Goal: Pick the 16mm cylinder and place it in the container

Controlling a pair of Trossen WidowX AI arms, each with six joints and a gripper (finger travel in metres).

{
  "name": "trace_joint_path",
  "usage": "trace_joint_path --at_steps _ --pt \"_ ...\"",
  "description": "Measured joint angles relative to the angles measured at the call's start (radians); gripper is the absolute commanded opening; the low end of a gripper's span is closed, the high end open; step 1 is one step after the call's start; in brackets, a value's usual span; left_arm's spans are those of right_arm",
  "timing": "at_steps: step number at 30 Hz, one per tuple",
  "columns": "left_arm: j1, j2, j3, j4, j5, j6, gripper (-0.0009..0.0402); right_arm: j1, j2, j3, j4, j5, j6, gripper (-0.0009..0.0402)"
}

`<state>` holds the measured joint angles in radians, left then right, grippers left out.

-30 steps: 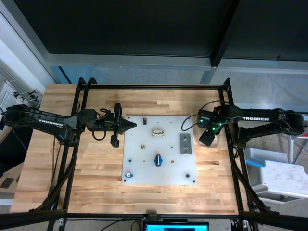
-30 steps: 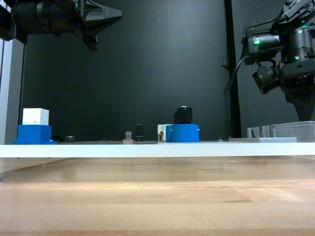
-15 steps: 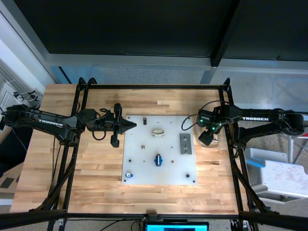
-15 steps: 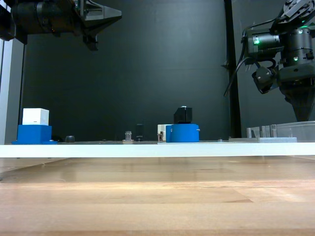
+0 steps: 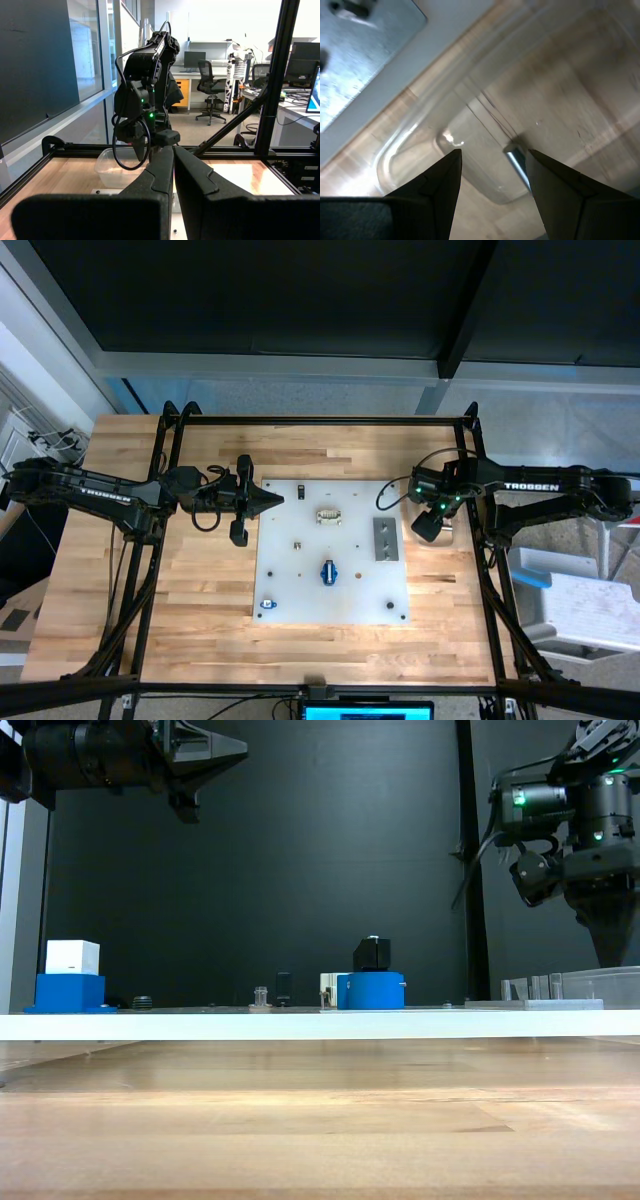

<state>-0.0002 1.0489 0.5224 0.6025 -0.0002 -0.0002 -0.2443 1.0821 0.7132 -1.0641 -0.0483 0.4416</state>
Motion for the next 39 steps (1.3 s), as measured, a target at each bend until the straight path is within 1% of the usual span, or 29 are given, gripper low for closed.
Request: trace_joint_path --at_steps 8,39 --pt "0.000 0.000 0.000 0.000 0.000 0.000 0.0000 0.000 0.000 0.039 -0.001 0.000 -0.001 0.0177" --pt "0.000 0.000 0.000 0.000 0.000 0.000 0.0000 0.000 0.000 0.039 -0.019 0.000 -0.002 0.0177"
